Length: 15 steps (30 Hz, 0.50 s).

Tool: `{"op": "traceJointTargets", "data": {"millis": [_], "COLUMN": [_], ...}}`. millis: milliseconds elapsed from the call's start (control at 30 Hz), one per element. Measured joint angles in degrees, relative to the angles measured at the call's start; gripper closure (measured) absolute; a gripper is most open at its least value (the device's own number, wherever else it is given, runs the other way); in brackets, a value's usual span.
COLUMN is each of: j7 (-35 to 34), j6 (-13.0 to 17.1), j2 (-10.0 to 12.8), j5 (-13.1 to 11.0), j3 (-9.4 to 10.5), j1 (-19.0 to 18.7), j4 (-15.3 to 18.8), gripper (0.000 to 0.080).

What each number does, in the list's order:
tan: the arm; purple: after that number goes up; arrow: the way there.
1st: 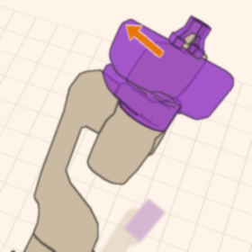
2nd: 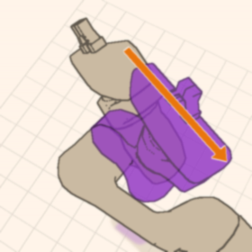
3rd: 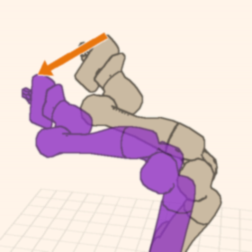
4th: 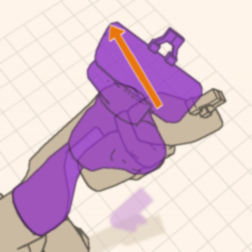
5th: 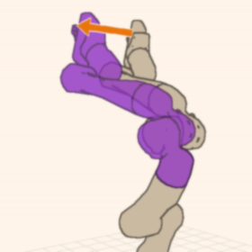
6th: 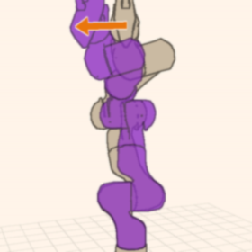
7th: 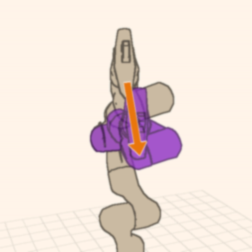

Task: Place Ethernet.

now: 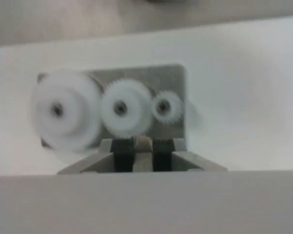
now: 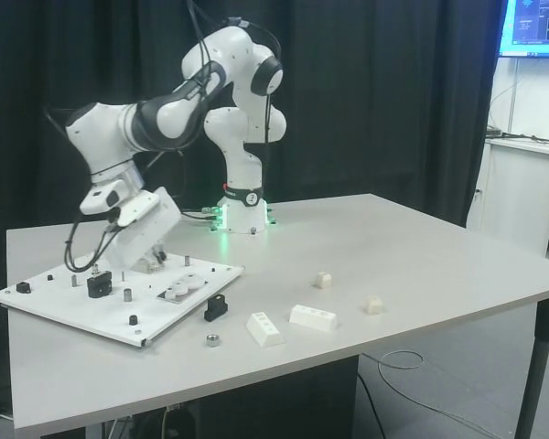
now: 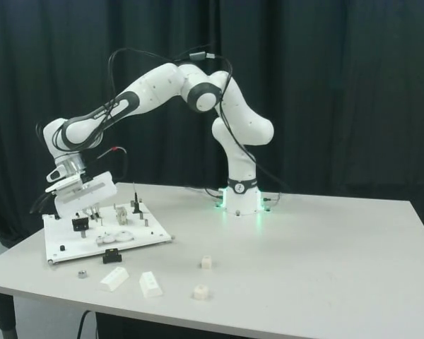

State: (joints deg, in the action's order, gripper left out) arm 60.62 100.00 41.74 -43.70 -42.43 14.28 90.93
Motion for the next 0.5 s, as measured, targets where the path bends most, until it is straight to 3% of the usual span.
{"op": "traceJointTargets", "data": {"millis": [500], "j7": [-4.0], "j6": [8.3], "j2": [-6.8], "j5": [0.1], "j3": [-0.25], "j1": [-9.1], "j4": [10.9], "gripper": [0.0725]}}
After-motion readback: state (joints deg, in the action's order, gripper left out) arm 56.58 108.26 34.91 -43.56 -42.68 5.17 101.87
